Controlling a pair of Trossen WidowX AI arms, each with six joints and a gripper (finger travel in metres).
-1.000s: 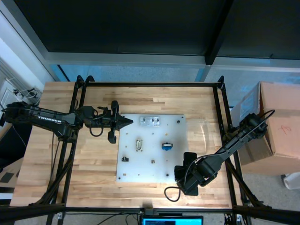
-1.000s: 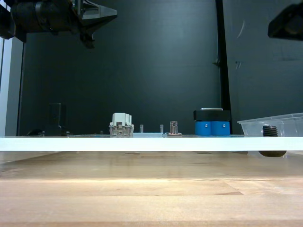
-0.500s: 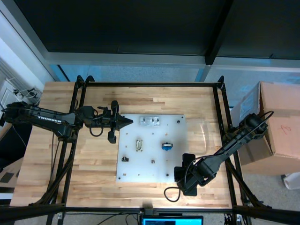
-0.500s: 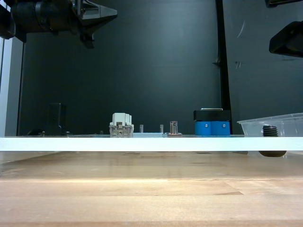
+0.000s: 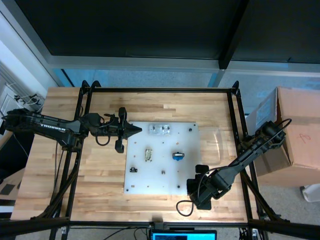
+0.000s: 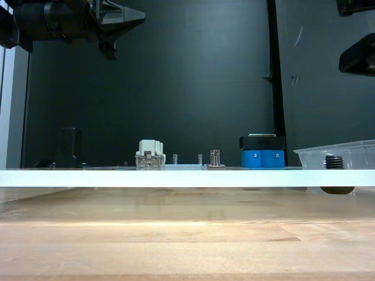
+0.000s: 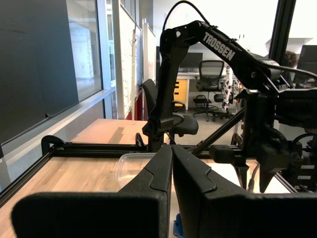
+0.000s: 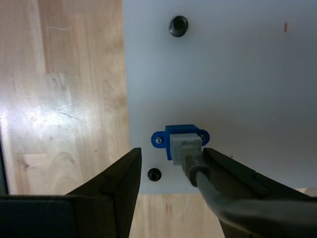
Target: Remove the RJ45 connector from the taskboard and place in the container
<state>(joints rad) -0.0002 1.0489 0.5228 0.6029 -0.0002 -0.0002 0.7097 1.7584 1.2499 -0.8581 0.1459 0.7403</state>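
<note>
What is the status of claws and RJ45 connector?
Left claw shut, high over left edge of board. Right claw open, poised above RJ45 connector. Connector in its blue seat, not held. Its cable lies under right claw.

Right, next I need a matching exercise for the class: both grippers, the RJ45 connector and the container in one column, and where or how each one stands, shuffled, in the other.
Column one
1. left gripper
2. right gripper
3. RJ45 connector
4. container

Column two
A. sitting in its blue seat on the taskboard
B. open, over the taskboard's near right corner
C. shut, held high over the taskboard's left edge
D. standing on the table, to the right of the taskboard

Pairs: 1-C, 2-B, 3-A, 4-D
</note>
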